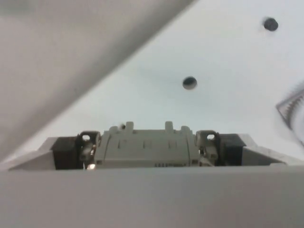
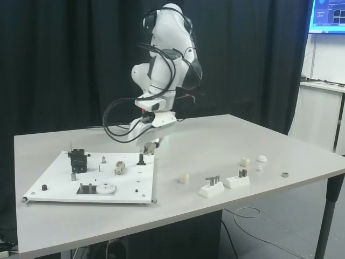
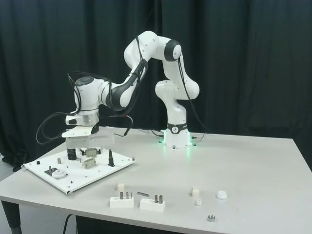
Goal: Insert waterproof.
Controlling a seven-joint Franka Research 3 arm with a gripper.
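My gripper is shut on the grey waterproof connector, which sits crosswise between the two black fingers. In the room views the gripper hangs a little above the far part of the white board. Below the held connector the wrist view shows bare white board with two black holes. A grey socket part stands on the board just on the near side of the gripper.
On the board are a black block, a black peg and a white gear. Two white pin blocks and a white knob lie on the grey table.
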